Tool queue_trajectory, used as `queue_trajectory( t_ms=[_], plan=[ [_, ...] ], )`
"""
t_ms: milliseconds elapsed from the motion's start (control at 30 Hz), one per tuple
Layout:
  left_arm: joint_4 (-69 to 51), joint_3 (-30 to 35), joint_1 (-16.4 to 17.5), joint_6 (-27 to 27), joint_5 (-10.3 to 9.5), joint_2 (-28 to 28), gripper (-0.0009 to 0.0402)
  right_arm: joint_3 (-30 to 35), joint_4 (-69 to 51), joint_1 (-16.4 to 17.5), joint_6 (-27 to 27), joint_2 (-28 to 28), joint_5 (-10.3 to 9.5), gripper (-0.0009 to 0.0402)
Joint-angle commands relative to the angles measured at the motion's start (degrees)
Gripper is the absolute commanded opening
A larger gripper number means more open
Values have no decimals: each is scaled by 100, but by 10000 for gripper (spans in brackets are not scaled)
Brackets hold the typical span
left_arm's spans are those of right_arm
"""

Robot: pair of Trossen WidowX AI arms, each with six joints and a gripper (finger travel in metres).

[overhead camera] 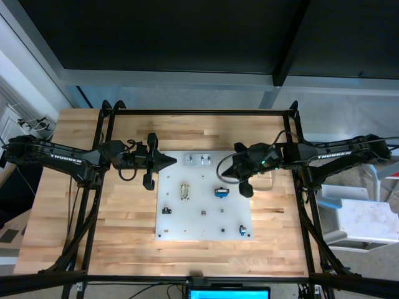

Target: Remove the rj45 connector and place it in the container

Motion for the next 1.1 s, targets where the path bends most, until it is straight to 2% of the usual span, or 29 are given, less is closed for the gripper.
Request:
queue_trajectory(
  t_ms=[33,233,333,400,667,900,1033,1100],
  plan=[
    [2,-2,0,0,0,0,1,400,-713,280,-70,289,13,0],
    [2,-2,2,0,0,0,1,997,-1685,719,212,684,118,0],
    [0,-2,0,0,0,0,1,1344,-2385,931,365,894,531,0],
    [0,-2,2,0,0,0,1,1596,-2894,1051,481,1051,662,0],
    [0,-2,2,0,0,0,1,2321,-4489,1519,1075,1506,688,0],
    [2,-2,2,0,0,0,1,2424,-5049,2015,1738,1705,695,0],
    [2,-2,0,0,0,0,1,2424,-5268,2210,2068,1818,468,0],
    [2,-2,2,0,0,0,1,2426,-5261,2321,2275,1875,448,0]
  ],
)
